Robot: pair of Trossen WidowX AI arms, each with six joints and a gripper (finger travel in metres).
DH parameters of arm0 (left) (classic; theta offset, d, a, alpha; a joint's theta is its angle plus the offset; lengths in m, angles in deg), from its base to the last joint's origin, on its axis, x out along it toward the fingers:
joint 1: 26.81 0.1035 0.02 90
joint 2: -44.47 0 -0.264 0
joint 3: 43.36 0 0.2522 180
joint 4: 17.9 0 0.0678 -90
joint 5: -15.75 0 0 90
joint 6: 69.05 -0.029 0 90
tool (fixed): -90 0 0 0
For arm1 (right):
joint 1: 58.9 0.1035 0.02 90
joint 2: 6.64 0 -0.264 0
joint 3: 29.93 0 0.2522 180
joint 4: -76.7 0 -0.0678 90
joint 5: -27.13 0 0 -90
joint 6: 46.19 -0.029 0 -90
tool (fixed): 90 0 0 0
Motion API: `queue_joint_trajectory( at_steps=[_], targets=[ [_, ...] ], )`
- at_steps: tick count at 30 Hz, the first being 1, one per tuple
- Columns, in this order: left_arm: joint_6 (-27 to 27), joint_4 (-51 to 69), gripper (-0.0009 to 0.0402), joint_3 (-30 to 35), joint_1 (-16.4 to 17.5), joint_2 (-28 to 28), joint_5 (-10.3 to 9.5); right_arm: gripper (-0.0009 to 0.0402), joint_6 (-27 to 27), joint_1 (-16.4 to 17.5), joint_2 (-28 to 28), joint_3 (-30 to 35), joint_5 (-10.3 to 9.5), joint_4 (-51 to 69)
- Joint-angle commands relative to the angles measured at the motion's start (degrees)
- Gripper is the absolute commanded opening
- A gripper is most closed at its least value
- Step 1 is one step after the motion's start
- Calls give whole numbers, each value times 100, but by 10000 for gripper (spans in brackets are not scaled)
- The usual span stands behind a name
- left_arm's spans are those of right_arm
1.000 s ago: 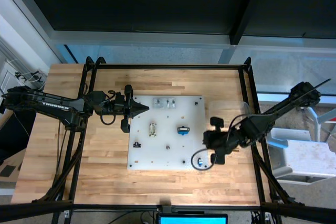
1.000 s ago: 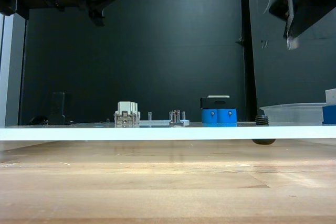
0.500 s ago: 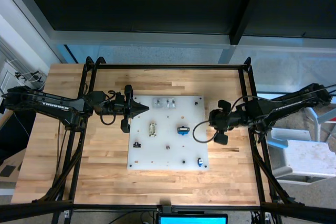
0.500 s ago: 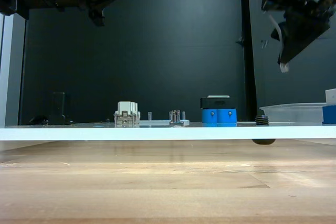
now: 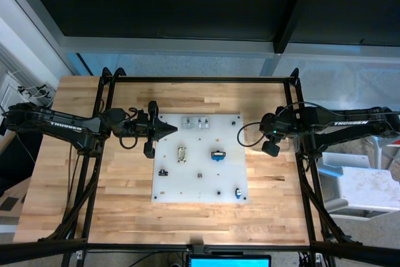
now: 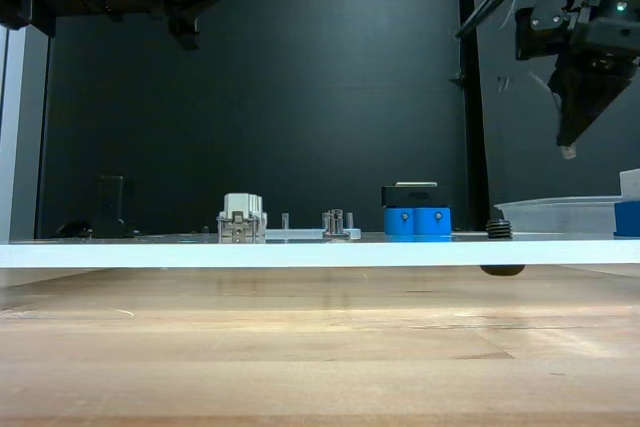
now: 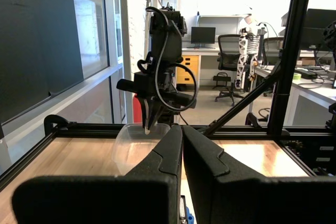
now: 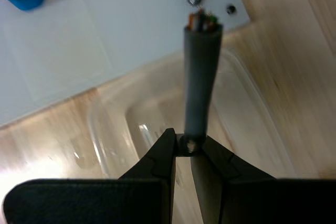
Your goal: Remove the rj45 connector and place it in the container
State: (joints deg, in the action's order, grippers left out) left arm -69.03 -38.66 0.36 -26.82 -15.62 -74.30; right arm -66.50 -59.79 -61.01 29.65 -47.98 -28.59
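Grey-sleeved rj45 connector (image 8: 201,77) pinched at its near end between the fingers of the right gripper (image 8: 184,142), narrow and tight on it. Runs straight out from the fingertips, long axis in line with the gripper, and so hangs tip-down and a little tilted in the low view. Shows a smooth round sleeve, stiff by the look, with small orange and green wire ends at the far tip; no clear view of the plug part at the pinch. Already free of the white board (image 8: 105,30) and held in the air. Straight beyond the tip, below the gripper, the container (image 8: 110,140): clear plastic with rounded corners, just beside the board edge. Not touching, with a visible gap between tip and rim in the low view. Probably needs only a short lowering along this same axis, or simply opening the fingers. Seems to aim nearer to the wall on the board side than to the middle, so could land across the rim; hard to tell exactly. Clearly a job for the right arm, the nearer one. Left gripper (image 7: 182,132) well apart beyond the board, raised, fingers pressed together on nothing.
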Motion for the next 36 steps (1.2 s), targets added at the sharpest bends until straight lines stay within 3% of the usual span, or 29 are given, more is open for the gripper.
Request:
queue_joint_trajectory(
  at_steps=[1,10,24,30,36],
  targets=[
    [0,-2,0,0,0,-2,2,0,-20,-120,116,4,4,210],
    [0,-2,0,0,2,-2,2,8,-17,-267,227,4,9,966],
    [0,-2,0,0,0,-2,2,167,-44,-262,186,4,15,1056],
    [-2,-2,0,0,2,-2,0,201,-149,-262,186,4,52,1051],
    [0,-2,0,0,0,-2,2,209,-142,-262,186,4,52,1051]
  ],
)
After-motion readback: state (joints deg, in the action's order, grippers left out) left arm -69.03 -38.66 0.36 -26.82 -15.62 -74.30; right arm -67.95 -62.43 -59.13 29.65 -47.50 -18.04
